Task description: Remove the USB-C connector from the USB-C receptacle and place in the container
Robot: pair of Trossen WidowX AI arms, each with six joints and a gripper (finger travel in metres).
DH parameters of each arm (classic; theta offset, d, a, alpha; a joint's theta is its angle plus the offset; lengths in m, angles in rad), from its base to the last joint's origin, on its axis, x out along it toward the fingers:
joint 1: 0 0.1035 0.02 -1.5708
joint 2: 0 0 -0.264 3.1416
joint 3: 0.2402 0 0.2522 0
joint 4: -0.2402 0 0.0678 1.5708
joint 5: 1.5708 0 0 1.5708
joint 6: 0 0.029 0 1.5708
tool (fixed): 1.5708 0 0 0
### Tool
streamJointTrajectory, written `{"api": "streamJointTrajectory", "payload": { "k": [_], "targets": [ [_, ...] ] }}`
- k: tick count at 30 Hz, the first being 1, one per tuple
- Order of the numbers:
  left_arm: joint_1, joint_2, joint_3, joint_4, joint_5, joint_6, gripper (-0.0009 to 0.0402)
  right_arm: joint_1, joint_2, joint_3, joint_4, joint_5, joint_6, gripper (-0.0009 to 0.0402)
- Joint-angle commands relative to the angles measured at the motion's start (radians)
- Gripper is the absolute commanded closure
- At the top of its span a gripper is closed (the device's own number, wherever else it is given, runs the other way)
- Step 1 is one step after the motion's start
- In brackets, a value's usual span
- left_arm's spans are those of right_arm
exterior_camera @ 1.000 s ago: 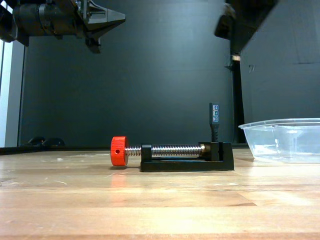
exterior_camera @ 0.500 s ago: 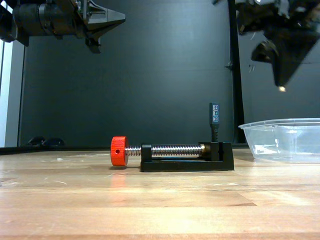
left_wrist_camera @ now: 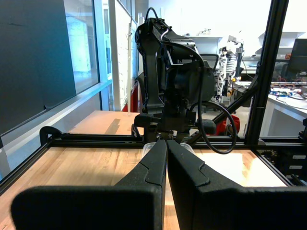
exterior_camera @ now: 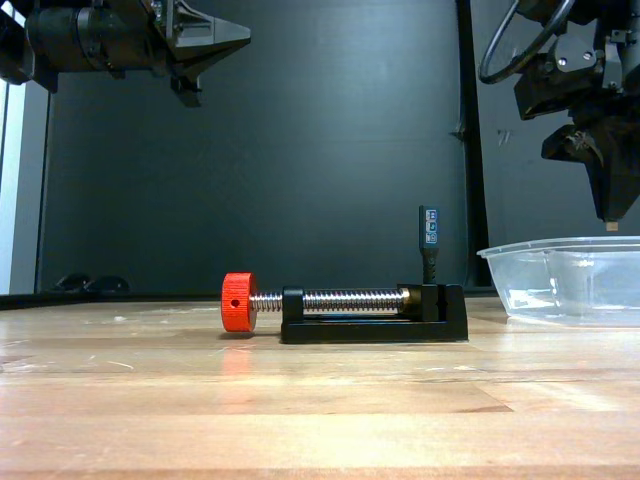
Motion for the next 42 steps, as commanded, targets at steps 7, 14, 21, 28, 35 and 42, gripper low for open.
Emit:
{"api": "streamJointTrajectory", "payload": {
  "k": [7,14,21,28,35,42],
  "targets": [
    [0.0,0.0,0.0,0.0,0.0,0.0,0.0393,0.0,-0.029,-0.02,-0.002,0.0,0.001,0.0393],
    [0.0,0.0,0.0,0.0,0.0,0.0,0.0393,0.0,-0.022,-0.028,0.005,0.001,0.001,0.0393],
    [0.0,0.0,0.0,0.0,0.0,0.0,0.0393,0.0,0.043,-0.101,0.112,-0.048,0.022,0.0373],
    [0.0,0.0,0.0,0.0,0.0,0.0,0.0393,0.0,0.069,-0.129,0.151,-0.069,0.043,0.0252],
    [0.0,0.0,0.0,0.0,0.0,0.0,0.0393,0.0,0.06,-0.088,0.14,-0.071,0.042,0.0126],
    [0.0,0.0,0.0,0.0,0.0,0.0,0.0393,-0.004,0.022,-0.043,0.096,-0.035,0.017,0.0078]
  ]
}}
